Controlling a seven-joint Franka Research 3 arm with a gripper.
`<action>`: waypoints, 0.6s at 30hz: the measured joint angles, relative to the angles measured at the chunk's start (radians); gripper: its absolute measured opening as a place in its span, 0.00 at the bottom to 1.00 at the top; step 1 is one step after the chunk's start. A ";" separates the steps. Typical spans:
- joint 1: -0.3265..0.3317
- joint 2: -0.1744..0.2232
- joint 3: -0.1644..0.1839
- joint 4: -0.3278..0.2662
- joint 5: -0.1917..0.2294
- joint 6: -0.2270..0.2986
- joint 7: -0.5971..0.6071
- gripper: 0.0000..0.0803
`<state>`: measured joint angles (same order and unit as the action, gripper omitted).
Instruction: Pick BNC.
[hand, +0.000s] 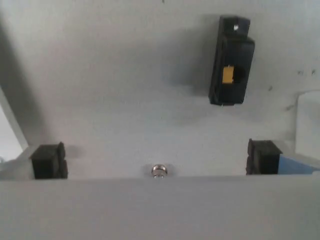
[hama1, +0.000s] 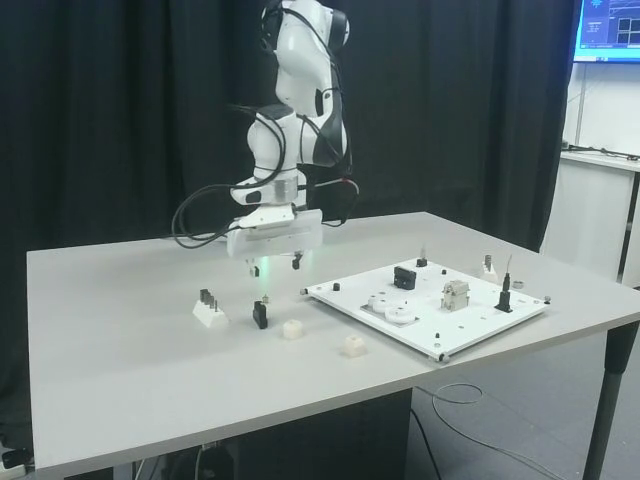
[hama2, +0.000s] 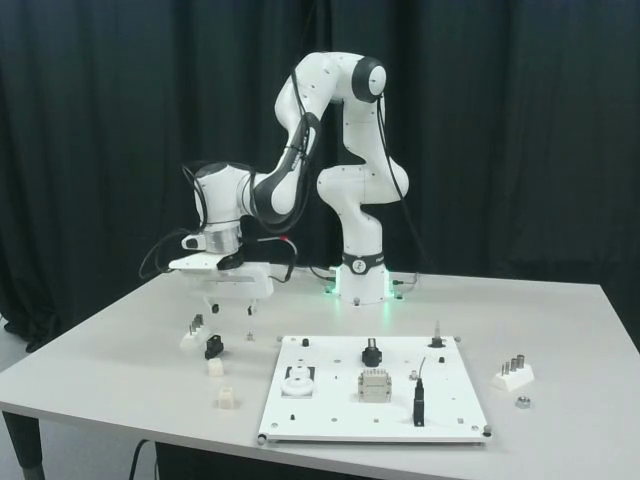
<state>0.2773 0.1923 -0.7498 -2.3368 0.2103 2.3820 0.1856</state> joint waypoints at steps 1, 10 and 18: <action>0.000 -0.001 -0.001 -0.005 0.007 0.004 -0.002 1.00; 0.000 -0.001 -0.008 -0.058 0.046 0.045 -0.033 1.00; -0.003 0.001 -0.013 -0.106 0.061 0.103 -0.073 1.00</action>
